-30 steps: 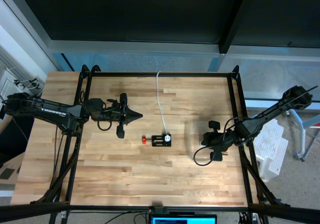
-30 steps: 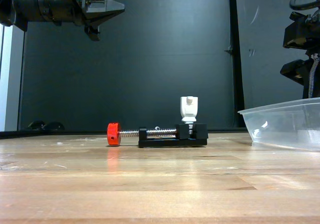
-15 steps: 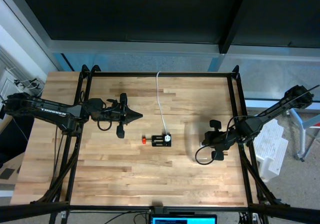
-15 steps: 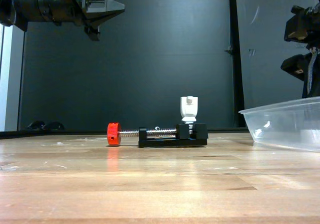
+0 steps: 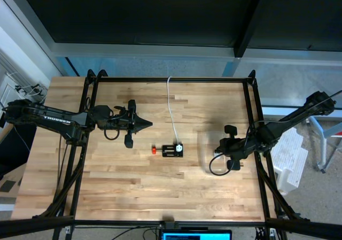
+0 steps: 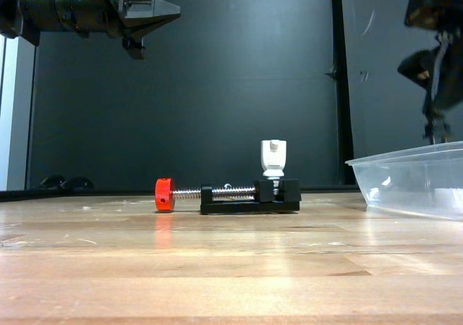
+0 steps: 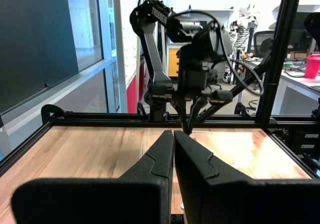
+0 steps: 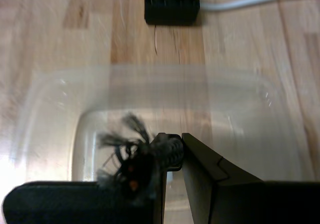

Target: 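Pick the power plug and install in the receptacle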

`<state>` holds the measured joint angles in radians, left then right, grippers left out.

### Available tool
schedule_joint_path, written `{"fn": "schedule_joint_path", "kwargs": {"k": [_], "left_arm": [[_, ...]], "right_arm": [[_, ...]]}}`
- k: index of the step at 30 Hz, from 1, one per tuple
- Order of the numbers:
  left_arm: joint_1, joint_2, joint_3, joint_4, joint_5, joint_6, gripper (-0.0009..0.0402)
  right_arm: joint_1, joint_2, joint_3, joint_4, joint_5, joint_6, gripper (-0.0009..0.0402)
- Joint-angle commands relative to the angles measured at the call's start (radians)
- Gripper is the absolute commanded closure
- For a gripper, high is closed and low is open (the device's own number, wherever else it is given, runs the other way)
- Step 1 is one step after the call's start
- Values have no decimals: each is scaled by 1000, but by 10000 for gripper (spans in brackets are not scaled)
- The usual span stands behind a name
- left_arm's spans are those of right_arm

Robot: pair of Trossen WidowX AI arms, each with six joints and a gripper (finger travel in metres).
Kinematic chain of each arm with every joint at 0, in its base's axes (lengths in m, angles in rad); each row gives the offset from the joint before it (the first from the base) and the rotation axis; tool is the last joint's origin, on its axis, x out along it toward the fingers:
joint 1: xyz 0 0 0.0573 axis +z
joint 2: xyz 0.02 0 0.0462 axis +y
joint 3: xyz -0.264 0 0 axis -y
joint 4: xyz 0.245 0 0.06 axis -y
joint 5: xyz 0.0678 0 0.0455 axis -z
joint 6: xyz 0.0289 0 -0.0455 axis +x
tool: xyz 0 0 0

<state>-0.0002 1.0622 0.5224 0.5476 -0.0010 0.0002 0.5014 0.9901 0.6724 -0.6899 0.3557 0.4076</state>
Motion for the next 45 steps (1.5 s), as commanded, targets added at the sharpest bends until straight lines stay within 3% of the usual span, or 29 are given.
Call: {"fn": "schedule_joint_path", "kwargs": {"k": [1,8,11,14,20,23,36,45], "left_arm": [[0,0,0,0,0,0,393],[0,0,0,0,0,0,393],[0,0,0,0,0,0,393],[0,0,0,0,0,0,393],[0,0,0,0,0,0,393],[0,0,0,0,0,0,393],[0,0,0,0,0,0,393],[0,0,0,0,0,0,393]], "right_arm": [[-32,3,48,-9,-3,-36,393],[-142,88,177,0,-22,-177,393],[-175,136,222,34,-64,-218,393],[-197,184,251,91,-87,-243,393],[-230,309,317,136,-93,-269,393],[-245,362,350,164,-122,-284,393],[-288,538,483,180,-123,-295,393],[-288,589,498,184,-122,-295,393]]}}
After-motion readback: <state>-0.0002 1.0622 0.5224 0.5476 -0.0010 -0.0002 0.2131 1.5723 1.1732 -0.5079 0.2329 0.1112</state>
